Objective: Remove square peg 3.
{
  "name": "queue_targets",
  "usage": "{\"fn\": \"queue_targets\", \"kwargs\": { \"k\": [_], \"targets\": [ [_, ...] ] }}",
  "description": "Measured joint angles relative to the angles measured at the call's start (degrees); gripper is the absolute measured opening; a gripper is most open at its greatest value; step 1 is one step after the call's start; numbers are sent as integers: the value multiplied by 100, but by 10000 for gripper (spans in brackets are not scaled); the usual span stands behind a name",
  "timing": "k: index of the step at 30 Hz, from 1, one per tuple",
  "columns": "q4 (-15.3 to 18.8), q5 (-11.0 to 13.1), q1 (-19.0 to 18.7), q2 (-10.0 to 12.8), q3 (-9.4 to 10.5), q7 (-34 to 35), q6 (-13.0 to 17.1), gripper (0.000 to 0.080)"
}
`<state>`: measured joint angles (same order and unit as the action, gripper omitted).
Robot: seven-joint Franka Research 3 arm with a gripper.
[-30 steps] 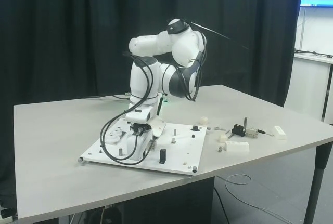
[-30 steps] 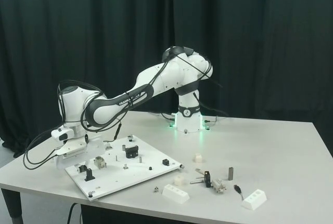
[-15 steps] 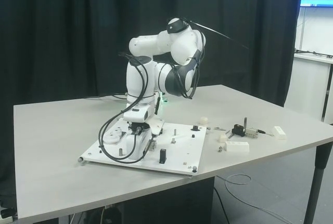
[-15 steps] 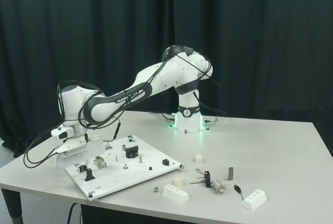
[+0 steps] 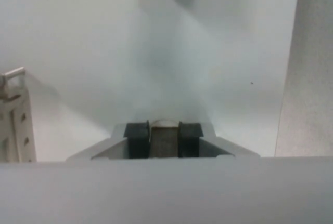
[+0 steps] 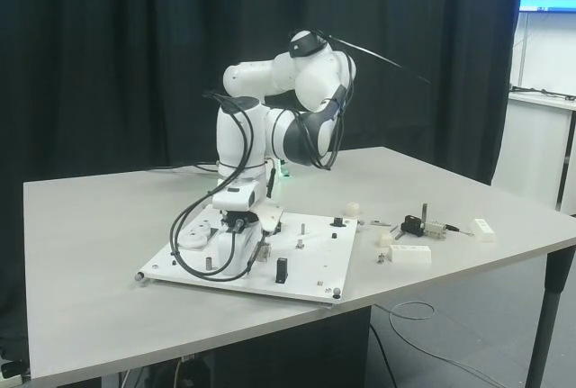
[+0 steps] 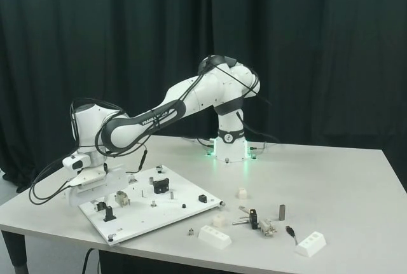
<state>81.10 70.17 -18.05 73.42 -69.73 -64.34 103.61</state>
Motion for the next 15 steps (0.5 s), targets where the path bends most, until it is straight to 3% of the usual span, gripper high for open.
{"fn": "queue_targets", "kwargs": {
  "k": [15],
  "targets": [
    [175, 124, -76, -45, 1, -164, 124, 114]
  ]
}}
